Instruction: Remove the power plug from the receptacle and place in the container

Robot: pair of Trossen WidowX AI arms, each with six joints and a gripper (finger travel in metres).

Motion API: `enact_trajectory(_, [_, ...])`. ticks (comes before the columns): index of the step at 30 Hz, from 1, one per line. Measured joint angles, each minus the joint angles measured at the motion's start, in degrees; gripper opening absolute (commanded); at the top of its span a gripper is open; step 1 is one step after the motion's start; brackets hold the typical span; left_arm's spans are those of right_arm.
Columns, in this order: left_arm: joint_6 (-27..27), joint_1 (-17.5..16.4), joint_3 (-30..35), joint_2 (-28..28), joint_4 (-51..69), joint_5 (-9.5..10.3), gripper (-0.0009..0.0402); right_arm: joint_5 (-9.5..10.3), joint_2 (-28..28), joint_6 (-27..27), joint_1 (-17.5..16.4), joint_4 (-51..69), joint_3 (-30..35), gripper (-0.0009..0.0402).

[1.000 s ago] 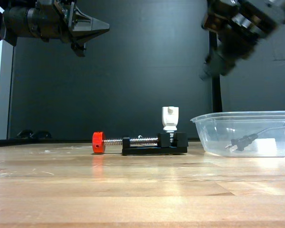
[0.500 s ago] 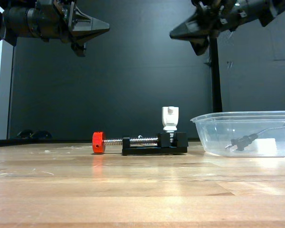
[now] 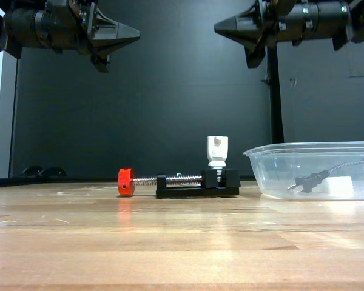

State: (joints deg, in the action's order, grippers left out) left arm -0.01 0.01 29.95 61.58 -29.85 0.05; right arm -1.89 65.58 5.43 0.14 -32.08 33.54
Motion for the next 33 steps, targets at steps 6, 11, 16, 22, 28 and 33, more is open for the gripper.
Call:
enact_trajectory(6, [0.00, 0.00, 0.00, 0.00, 0.00, 0.00, 0.0000, 0.04, -1.38, 0.07, 0.22, -1.79, -2.51, 0.0000])
enact_trajectory(11, [0.00, 0.00, -0.02, 0.00, 0.02, 0.00, 0.0000, 0.13, -1.46, 0.26, 0.57, -1.60, -3.13, 0.0000])
enact_trajectory(16, [0.00, 0.00, -0.02, 0.00, 0.00, 0.00, 0.0000, 1.66, -1.46, 0.28, 0.52, -1.11, -3.13, 0.0000])
enact_trajectory(22, [0.00, 0.00, 0.00, 0.00, 0.00, 0.00, 0.0000, 1.51, -1.46, 0.28, 0.55, -1.11, -3.13, 0.0000])
enact_trajectory(28, [0.00, 0.00, -0.02, 0.00, -0.02, 0.00, 0.0000, 1.25, -1.46, 0.24, 0.55, -1.14, -3.13, 0.0000])
enact_trajectory(33, [0.00, 0.00, -0.02, 0.00, -0.02, 0.00, 0.0000, 1.25, -1.46, 0.22, 0.52, -1.16, -3.13, 0.0000])
